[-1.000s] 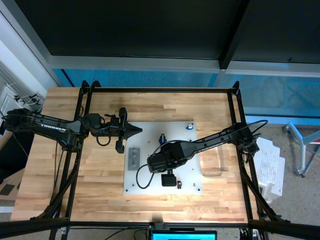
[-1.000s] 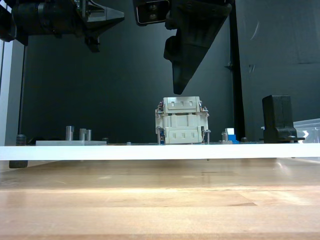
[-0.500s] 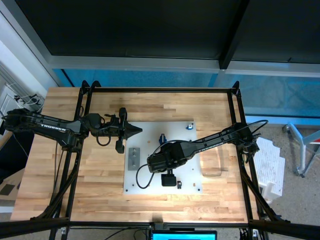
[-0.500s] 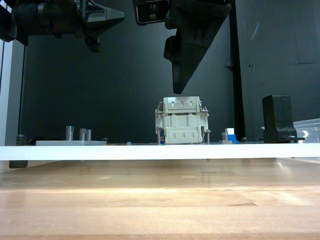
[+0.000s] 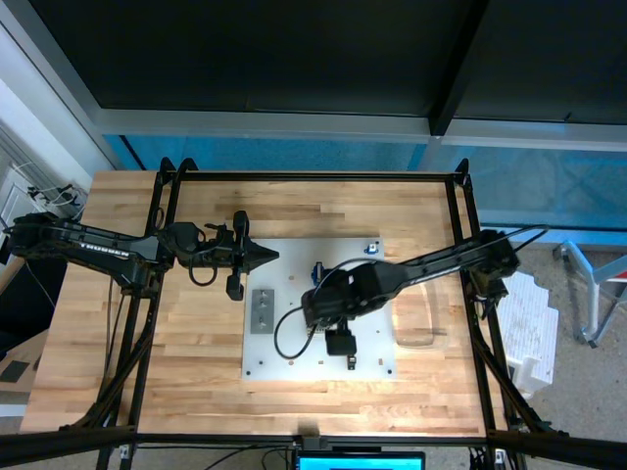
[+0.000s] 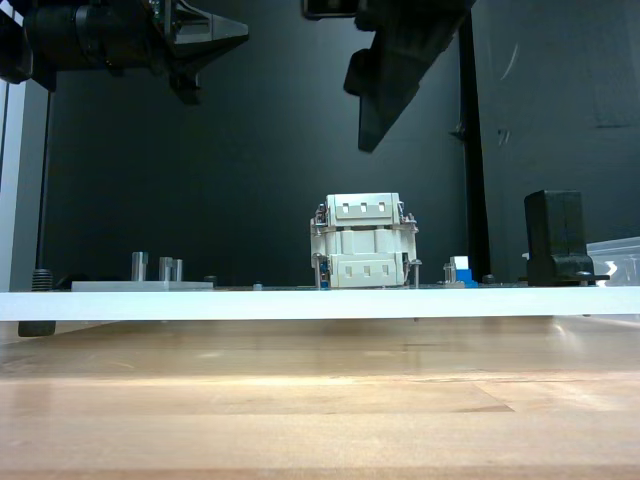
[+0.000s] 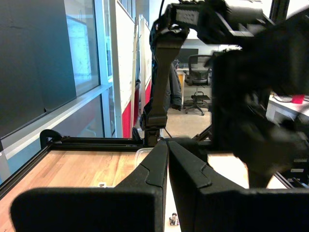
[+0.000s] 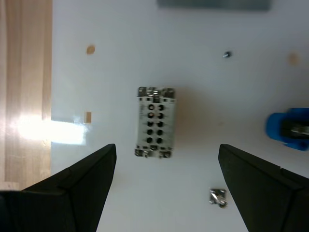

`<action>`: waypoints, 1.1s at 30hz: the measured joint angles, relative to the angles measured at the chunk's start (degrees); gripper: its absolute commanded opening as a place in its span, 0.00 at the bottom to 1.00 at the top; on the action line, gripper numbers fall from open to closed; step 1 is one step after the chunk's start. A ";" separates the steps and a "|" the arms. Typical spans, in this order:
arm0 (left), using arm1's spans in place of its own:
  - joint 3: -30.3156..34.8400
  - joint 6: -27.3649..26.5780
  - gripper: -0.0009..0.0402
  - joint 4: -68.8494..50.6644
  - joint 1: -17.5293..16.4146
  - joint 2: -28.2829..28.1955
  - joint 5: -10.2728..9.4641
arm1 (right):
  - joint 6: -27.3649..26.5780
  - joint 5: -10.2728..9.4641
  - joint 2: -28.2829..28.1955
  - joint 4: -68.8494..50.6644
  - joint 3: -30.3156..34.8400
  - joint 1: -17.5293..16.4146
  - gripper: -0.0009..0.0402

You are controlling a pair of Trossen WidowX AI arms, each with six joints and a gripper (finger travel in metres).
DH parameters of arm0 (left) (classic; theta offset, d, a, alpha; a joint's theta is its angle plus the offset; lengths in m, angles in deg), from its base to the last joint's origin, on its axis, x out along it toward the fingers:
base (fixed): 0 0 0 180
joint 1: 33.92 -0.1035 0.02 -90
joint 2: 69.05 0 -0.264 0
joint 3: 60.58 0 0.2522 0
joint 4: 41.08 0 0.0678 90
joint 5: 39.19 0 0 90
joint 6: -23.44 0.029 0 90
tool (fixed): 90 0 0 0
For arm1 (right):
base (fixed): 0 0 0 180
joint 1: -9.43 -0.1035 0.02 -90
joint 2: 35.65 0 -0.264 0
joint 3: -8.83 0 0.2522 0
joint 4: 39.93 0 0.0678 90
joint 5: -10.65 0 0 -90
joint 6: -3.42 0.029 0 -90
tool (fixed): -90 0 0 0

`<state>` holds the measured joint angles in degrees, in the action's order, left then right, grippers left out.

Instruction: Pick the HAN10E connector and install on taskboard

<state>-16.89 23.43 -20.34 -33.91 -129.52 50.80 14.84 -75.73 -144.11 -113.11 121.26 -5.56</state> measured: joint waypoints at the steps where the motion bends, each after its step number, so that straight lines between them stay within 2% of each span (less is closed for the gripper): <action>1: 0.02 0.02 0.02 0.00 0.00 0.00 -0.02 | 0.00 0.04 1.36 0.83 -1.31 0.42 0.70; 4: 0.02 0.00 0.02 0.00 0.00 0.00 0.00 | -0.42 0.46 5.60 2.62 -4.90 1.95 0.68; 8: 0.00 0.02 0.02 0.00 0.00 0.00 0.00 | -1.68 3.04 11.08 4.09 -8.92 4.00 0.63; 18: 0.02 0.02 0.02 0.00 0.00 0.00 0.00 | -4.37 2.89 21.53 9.33 -16.24 9.44 0.43; 25: 0.00 0.02 0.02 0.00 0.00 0.00 -0.02 | -4.79 2.67 28.37 16.37 -22.77 12.02 0.25; 32: 0.02 0.00 0.02 0.00 0.00 0.00 0.00 | -5.97 2.14 35.34 28.20 -31.39 13.77 0.02; 33: 0.00 0.02 0.02 0.00 0.00 0.00 -0.02 | -5.99 2.14 36.30 30.40 -32.61 13.90 0.01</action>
<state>-16.89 23.45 -20.34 -33.91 -129.52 50.78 8.85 -73.59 -107.81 -82.71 88.65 8.35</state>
